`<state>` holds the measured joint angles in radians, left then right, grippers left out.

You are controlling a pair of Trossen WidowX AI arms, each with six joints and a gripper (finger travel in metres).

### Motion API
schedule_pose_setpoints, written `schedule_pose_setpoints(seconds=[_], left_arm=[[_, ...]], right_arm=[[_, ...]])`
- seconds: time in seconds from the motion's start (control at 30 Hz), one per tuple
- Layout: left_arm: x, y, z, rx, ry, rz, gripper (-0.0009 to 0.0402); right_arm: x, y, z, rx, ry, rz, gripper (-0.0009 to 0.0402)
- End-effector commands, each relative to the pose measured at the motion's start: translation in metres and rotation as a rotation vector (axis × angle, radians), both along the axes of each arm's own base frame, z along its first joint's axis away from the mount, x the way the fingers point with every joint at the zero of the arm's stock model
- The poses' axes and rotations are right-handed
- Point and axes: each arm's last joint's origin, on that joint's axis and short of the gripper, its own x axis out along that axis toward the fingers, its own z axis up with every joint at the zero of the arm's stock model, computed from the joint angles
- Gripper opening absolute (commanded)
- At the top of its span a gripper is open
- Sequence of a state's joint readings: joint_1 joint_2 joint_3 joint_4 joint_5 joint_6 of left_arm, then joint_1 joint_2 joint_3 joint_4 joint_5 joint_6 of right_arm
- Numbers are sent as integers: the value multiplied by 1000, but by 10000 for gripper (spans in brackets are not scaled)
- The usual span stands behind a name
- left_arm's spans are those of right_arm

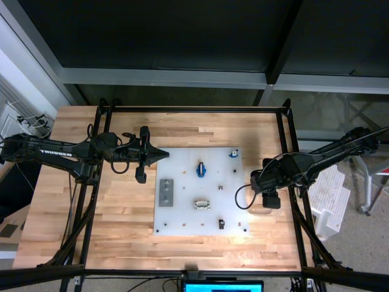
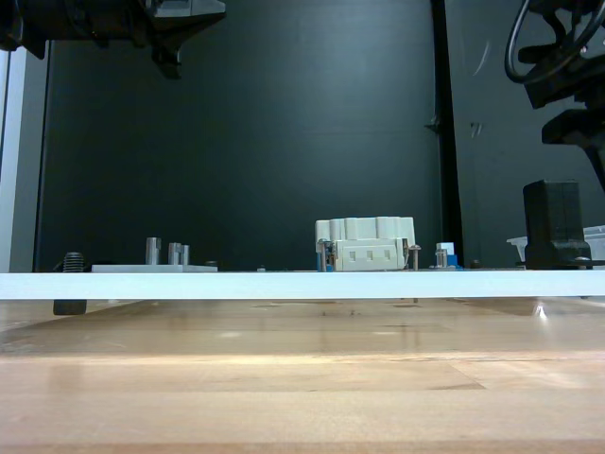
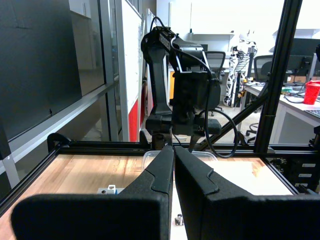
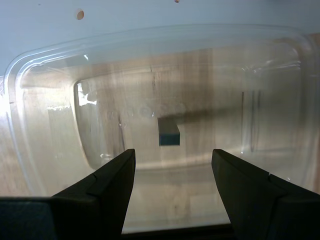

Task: Pick the 16mm bar and install on taskboard

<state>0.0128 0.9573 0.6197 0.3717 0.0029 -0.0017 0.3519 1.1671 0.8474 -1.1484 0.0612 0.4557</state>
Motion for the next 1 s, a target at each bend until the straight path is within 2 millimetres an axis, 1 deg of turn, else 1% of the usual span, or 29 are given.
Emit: schedule_pose_setpoints(seconds=[0.03,0.2,0.8,1.0], left_arm=[[0,0,0,0,0,0,1],[0,0,0,0,0,0,1],[0,0,0,0,0,0,1],[0,0,0,0,0,0,1]], right_arm=[[0,0,-7,-5,-2,5,213],[0,0,-15,-27,-14,19,212],[-5,0,-42,-23,-18,28,212],[-6,0,-46,-24,-14,34,212]])
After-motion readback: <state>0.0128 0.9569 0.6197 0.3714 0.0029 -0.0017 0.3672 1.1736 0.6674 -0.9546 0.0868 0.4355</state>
